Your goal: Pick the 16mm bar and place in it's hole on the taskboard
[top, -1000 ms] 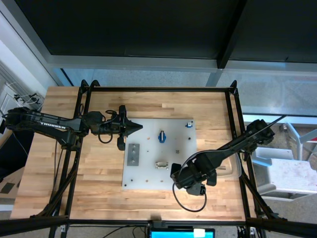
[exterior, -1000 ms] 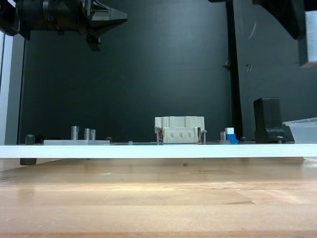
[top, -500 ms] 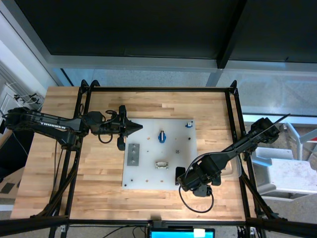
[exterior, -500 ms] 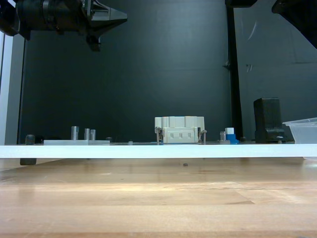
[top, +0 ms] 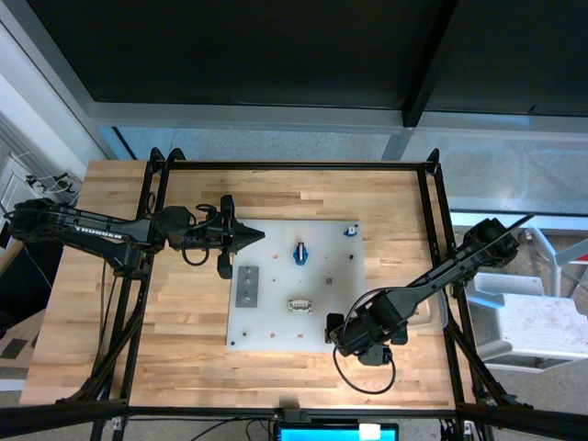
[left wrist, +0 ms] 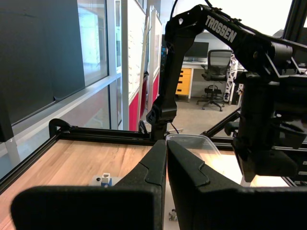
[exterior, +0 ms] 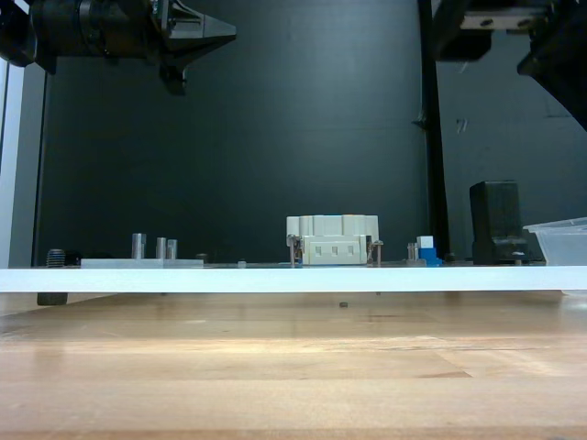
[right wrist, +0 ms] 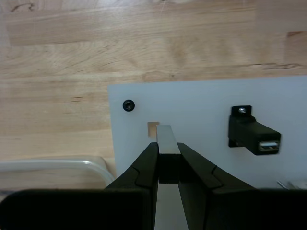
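You are looking at a wooden table (top: 184, 322) ringed by a black frame (top: 294, 166), with a white taskboard (top: 276, 322) lying flat at its centre.

The left gripper (top: 257, 235) hangs high over the board's far left edge. Its fingers are pressed together with nothing between them.

The right gripper (top: 342, 333) is over the board's near right corner, pointing down, and the low view shows it well above the board. A clear plastic bin (top: 432, 317) sits just off the board's right edge, beside this arm.

The bar (right wrist: 167, 139) is clamped between the right gripper's fingers, end downward and clear of the board. The square hole (right wrist: 152, 128), which looks like its seat, is empty and sits just beside the bar's end, slightly off line.

By my reading, the pick is done. Lining up, lowering and letting go are left to do.

For room, the hole lies near the board's edge, with the bin close on that side. A black connector block (right wrist: 252, 134) stands well apart on the other side. The air between gripper and board looks open.
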`<state>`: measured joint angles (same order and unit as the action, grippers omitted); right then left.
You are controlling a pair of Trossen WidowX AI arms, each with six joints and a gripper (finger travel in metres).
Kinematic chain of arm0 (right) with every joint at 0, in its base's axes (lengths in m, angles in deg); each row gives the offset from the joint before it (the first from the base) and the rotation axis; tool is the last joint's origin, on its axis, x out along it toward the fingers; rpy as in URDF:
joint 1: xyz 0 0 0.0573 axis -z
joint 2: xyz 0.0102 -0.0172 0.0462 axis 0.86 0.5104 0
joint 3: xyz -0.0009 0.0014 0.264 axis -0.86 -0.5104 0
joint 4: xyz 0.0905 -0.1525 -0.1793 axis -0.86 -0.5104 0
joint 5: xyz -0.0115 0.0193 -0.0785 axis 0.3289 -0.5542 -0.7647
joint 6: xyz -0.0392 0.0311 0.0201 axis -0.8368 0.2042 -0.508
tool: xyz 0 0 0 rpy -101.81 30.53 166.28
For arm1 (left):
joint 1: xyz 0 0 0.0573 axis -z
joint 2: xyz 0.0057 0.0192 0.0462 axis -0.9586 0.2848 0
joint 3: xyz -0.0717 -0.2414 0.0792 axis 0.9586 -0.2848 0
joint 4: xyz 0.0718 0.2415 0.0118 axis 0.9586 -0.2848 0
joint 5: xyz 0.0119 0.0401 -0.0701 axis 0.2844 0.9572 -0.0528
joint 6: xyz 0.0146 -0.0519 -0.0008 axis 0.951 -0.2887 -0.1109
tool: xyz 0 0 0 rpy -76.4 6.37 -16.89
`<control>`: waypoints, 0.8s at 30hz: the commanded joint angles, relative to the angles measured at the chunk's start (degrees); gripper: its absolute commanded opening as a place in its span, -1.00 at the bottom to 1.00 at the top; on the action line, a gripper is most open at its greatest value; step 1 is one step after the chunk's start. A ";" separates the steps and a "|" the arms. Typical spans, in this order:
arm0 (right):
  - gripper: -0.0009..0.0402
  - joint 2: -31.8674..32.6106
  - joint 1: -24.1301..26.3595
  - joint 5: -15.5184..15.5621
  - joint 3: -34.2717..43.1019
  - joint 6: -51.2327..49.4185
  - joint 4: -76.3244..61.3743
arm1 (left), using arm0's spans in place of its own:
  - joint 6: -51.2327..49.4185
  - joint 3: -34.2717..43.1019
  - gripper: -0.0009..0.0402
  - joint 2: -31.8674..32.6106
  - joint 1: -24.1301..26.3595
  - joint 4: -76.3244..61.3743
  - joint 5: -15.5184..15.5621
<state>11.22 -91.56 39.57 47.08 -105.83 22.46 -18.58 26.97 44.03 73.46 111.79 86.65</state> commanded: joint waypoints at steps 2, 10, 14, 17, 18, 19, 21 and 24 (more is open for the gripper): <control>-0.96 0.66 0.00 -0.02 -0.61 -0.98 0.20 | 0.02 0.02 -0.96 0.00 -0.02 0.02 0.00; -0.96 2.43 0.17 -0.02 -0.70 -1.49 0.68 | 0.02 0.02 -0.96 0.00 -0.02 0.02 0.00; -0.96 2.93 0.39 0.02 -0.70 -1.66 0.83 | 0.02 0.02 -0.96 0.00 0.00 0.02 0.00; -0.96 3.48 0.63 -0.02 -0.70 -2.54 0.90 | 0.02 0.02 -0.96 0.00 -0.02 0.04 0.00; -0.96 3.58 0.68 0.00 -0.70 -2.56 0.90 | 0.02 0.02 -0.96 0.00 0.00 0.04 0.00; -0.96 3.69 0.74 0.00 -0.70 -2.56 0.92 | 0.02 0.02 -0.96 0.00 0.00 0.02 0.00; -0.96 3.76 0.76 0.04 -0.70 -2.56 0.92 | 0.02 0.02 -0.96 0.00 0.00 0.02 0.00; -0.96 3.76 0.76 0.07 -0.72 -2.51 0.74 | 0.02 0.02 -0.96 0.00 -0.02 0.02 0.00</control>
<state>14.81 -90.80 39.72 46.41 -108.41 23.29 -18.58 26.97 44.03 73.46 111.79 86.65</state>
